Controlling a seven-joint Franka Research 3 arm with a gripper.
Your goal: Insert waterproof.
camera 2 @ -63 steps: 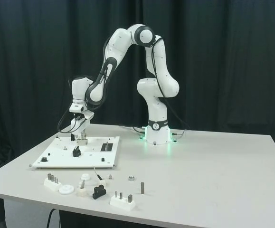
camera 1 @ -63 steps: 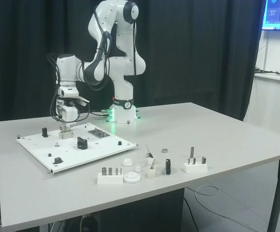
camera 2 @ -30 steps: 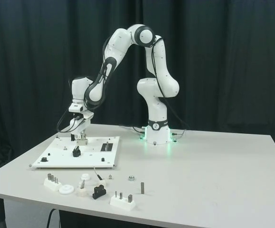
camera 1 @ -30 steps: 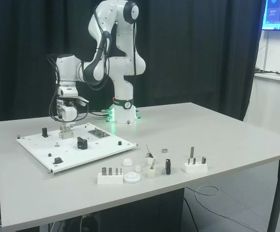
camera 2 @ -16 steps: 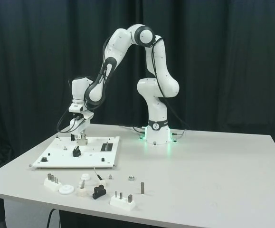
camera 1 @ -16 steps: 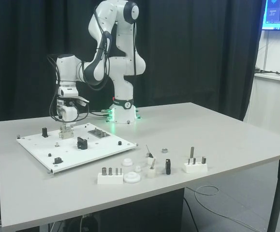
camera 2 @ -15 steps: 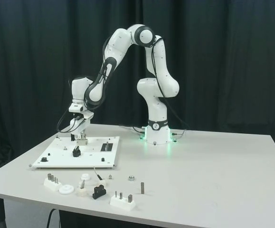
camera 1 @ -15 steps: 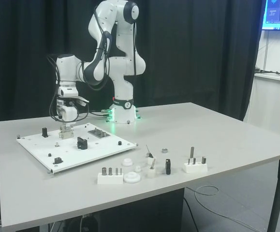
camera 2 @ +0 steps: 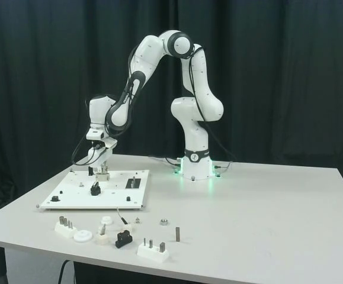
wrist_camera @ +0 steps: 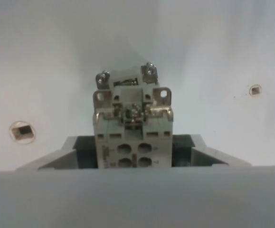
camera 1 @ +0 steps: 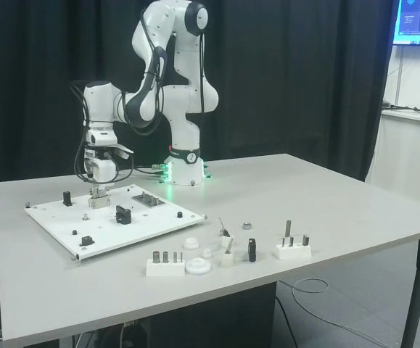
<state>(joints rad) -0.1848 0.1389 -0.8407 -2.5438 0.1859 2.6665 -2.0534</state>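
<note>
Nothing moves across these last seconds: the gripper (camera 1: 98, 190) stays planted over the waterproof connector (wrist_camera: 131, 128), which sits on the white board (camera 1: 151, 217). The fingers look closed on it, so the insertion seems to be seating.

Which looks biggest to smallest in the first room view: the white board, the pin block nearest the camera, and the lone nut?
1. White board
2. Pin block
3. Nut

The gaps are plain despite differing nearness.
</note>
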